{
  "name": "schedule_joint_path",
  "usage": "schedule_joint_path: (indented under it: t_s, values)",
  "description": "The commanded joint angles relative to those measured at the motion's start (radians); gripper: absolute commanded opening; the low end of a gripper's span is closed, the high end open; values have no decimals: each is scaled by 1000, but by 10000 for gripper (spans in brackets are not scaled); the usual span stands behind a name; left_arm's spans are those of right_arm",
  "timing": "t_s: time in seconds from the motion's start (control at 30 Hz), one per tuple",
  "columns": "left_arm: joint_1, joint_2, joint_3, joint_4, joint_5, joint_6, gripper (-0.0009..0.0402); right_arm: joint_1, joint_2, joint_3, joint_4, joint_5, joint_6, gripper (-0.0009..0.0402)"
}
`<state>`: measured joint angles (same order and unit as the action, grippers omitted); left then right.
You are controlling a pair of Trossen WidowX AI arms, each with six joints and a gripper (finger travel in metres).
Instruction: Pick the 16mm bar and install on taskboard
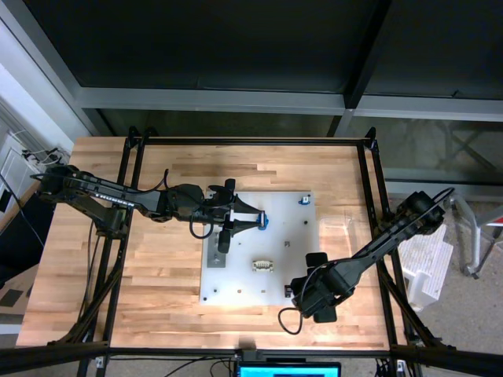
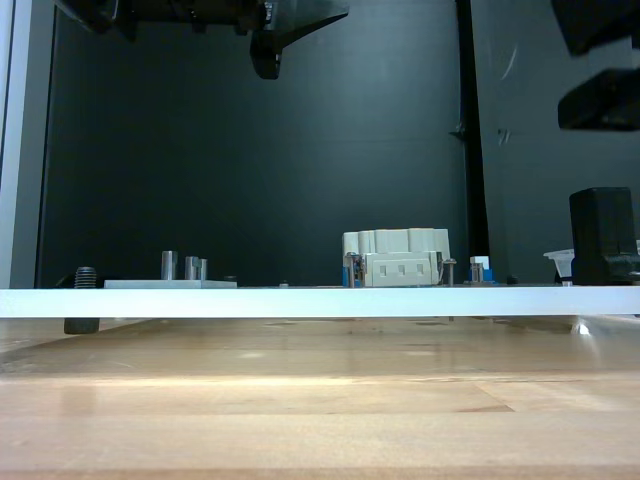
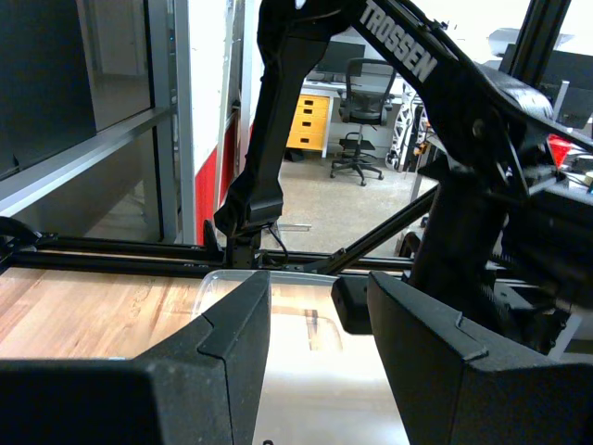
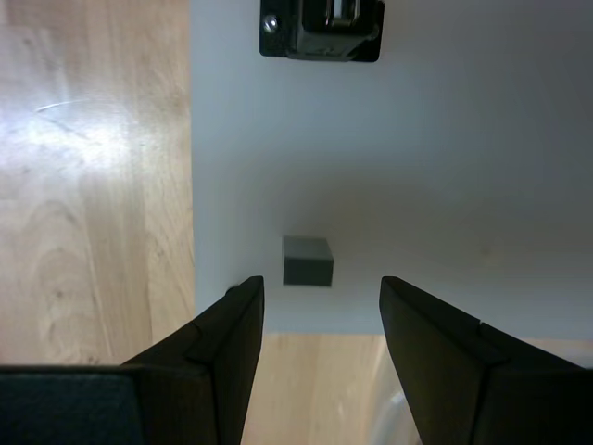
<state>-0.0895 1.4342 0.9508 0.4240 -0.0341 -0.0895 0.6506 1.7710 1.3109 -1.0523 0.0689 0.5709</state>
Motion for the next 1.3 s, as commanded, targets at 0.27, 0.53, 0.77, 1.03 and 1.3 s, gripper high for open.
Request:
schedule_joint_path:
  t_s: [0.27, 0.53, 0.77, 1.03, 1.3]
  values:
    - [0, 0, 0, 0, 0, 0, 140, -43, -151, -2, -3, 99, -58, 148]
    - [0, 0, 0, 0, 0, 0, 140, -140, -313, -57, 104, 100, -143, 101]
    - [0, 0, 0, 0, 0, 0, 140, -233, -462, -123, 245, 97, -258, 51]
    - [0, 0, 0, 0, 0, 0, 140, -380, -613, -193, 412, 35, -408, 5]
    - [0, 0, 0, 0, 0, 0, 140, -547, -719, -289, 597, -93, -505, -1]
